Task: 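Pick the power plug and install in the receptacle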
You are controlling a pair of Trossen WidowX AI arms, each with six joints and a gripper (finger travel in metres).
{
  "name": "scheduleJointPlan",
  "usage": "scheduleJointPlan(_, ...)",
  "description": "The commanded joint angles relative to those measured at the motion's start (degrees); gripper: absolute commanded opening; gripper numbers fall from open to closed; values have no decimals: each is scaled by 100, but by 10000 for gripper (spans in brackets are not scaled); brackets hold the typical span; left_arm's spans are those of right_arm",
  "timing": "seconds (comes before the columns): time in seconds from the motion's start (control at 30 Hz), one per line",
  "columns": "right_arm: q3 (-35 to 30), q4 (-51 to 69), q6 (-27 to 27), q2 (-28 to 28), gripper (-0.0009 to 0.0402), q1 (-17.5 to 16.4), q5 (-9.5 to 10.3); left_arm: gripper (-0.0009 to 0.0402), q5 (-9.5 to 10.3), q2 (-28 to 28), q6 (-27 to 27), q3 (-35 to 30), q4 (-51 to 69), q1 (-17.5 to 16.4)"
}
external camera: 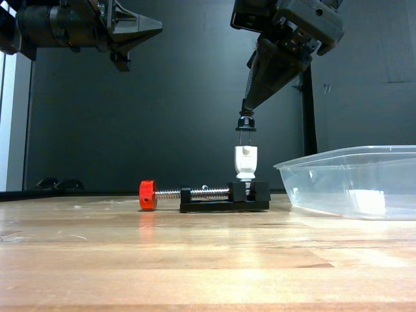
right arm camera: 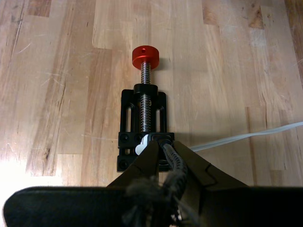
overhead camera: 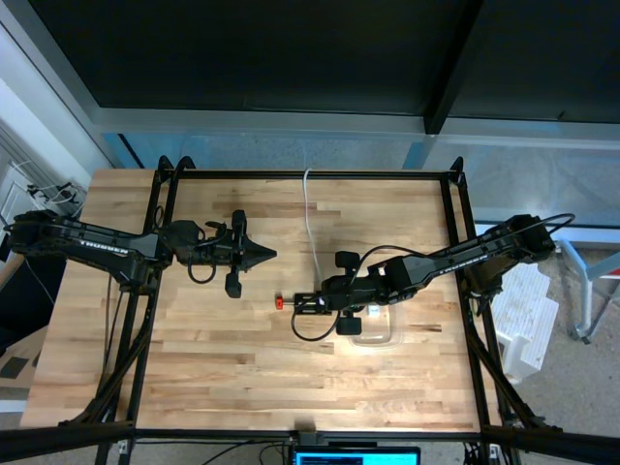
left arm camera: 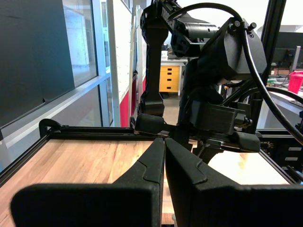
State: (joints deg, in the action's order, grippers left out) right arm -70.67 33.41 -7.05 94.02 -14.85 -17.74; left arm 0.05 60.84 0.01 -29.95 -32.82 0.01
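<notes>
In the low view the black power plug hangs with its prongs pointing down, a small gap above the white receptacle. My right gripper is shut on the plug from above. The receptacle stands upright, clamped in a small black vise with a red knob. From the right wrist view, only a white sliver of the receptacle shows beside the shut fingertips. Its white cable runs toward the far edge. My left gripper hovers shut and holds nothing, left of the vise.
A clear plastic tray sits on the wooden table just right of the vise, under the right arm. A black frame borders the table. The left arm reaches in from the left edge.
</notes>
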Motion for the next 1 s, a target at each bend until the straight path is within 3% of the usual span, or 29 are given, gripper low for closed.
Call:
scheduleJointPlan(0.03, 31, 0, -2, 0, 0, -2, 94, 0, -2, 2, 0, 0, -2, -2)
scheduleJointPlan(1.0, 164, -223, 9, 256, 0, 26, 131, 0, -2, 2, 0, 0, 2, -2)
